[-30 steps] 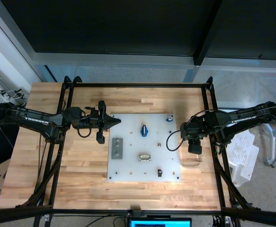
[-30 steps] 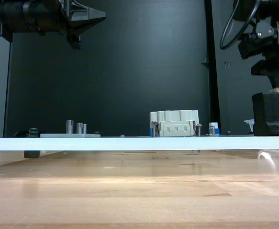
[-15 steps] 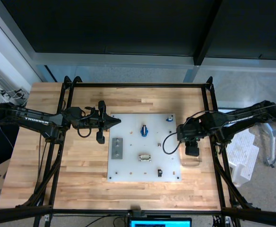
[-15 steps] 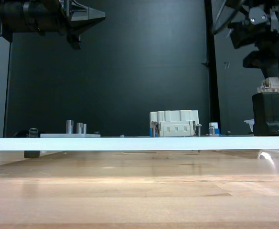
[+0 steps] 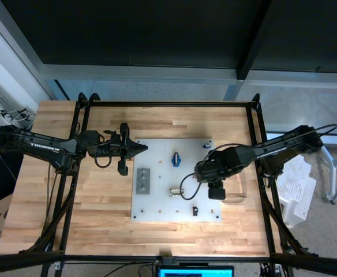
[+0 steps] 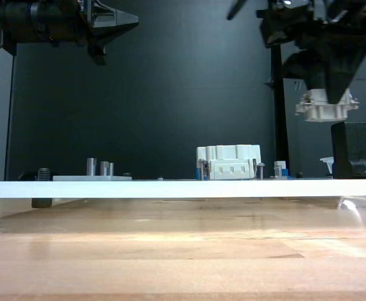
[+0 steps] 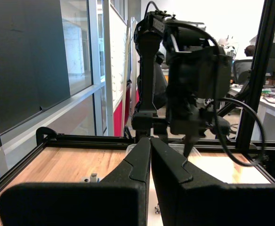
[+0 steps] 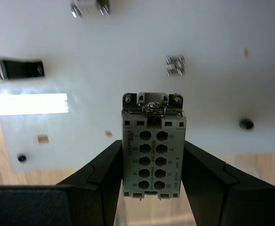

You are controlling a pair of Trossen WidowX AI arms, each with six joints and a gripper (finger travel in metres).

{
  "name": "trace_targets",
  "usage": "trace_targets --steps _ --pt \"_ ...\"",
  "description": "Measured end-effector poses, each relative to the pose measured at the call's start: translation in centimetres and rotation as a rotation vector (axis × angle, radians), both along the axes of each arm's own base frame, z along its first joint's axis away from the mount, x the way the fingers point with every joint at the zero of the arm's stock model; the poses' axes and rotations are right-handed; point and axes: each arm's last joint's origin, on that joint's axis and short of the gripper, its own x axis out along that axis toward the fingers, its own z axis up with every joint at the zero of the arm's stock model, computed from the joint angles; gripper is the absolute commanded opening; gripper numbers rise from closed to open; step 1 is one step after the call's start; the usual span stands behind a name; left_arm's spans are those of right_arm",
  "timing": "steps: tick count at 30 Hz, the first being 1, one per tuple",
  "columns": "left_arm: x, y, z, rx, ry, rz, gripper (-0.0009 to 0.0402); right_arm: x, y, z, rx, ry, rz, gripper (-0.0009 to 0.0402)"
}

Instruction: Pick the HAN10E connector and install on the hub

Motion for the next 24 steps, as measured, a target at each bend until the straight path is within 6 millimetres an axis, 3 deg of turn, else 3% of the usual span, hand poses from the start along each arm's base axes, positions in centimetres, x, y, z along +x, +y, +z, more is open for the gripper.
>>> trace_targets --steps 11,24 --pt "0.0 0.0 0.0 0.0 0.0 0.0 0.0 5.1 2.3 -0.4 0.001 -0.001 0.02 0.0035" --pt "0.0 0.0 0.0 0.0 -0.001 0.0 0.0 9.4 3.9 -1.0 0.0 0.001 0.033 0.0035"
